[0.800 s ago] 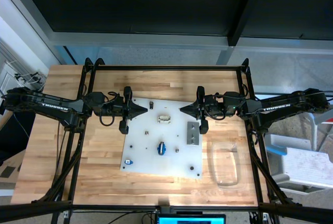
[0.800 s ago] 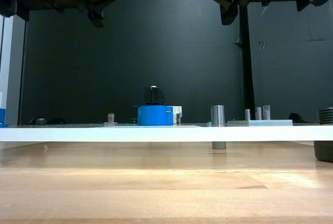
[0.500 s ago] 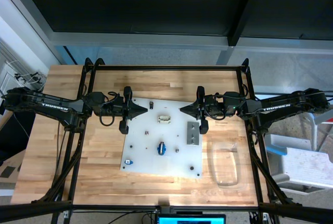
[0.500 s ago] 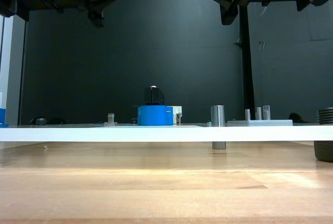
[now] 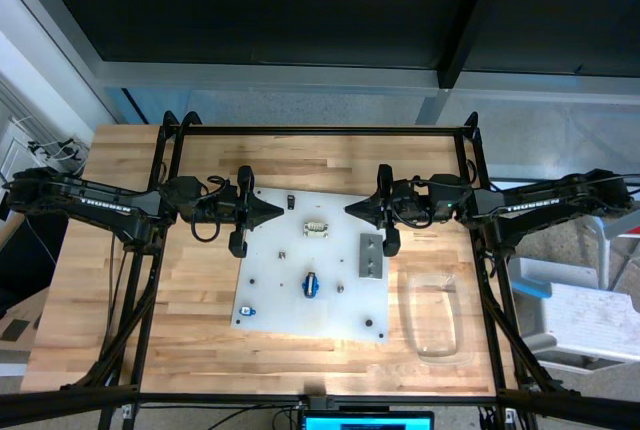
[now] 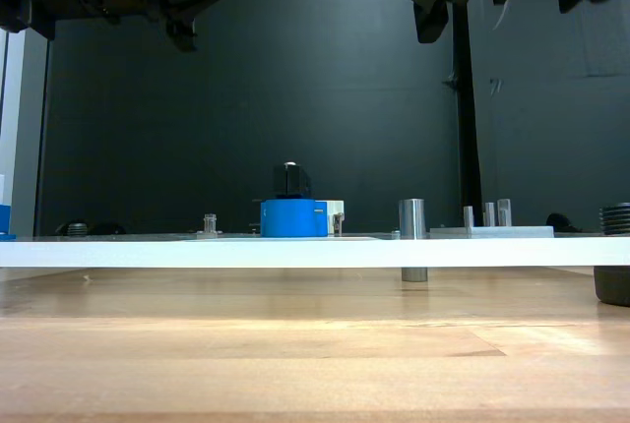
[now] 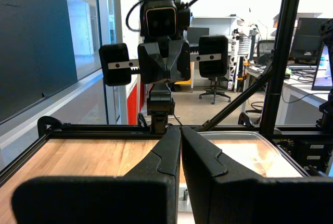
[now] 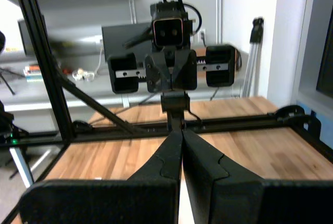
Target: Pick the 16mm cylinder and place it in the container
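Since nothing's been picked yet, I'd call the task at zero. Nearest, the container (image 5: pixel 432 320) sits empty on the counter (image 5: pixel 150 330), just right of the white board (image 5: pixel 290 305), with open air above. The 16mm cylinder (image 5: pixel 341 287) stands on the board near the blue part (image 5: pixel 310 284), free all round. Further back, the left gripper (image 5: pixel 280 208) and right gripper (image 5: pixel 350 209) hover high over the board's far edge, jaws closed and holding nothing.

High overhead, low at tabletop, sharing board (image 5: pixel 330 315); left gripper (image 5: pixel 281 207), right gripper (image 5: pixel 348 208) cams prob. face each other.
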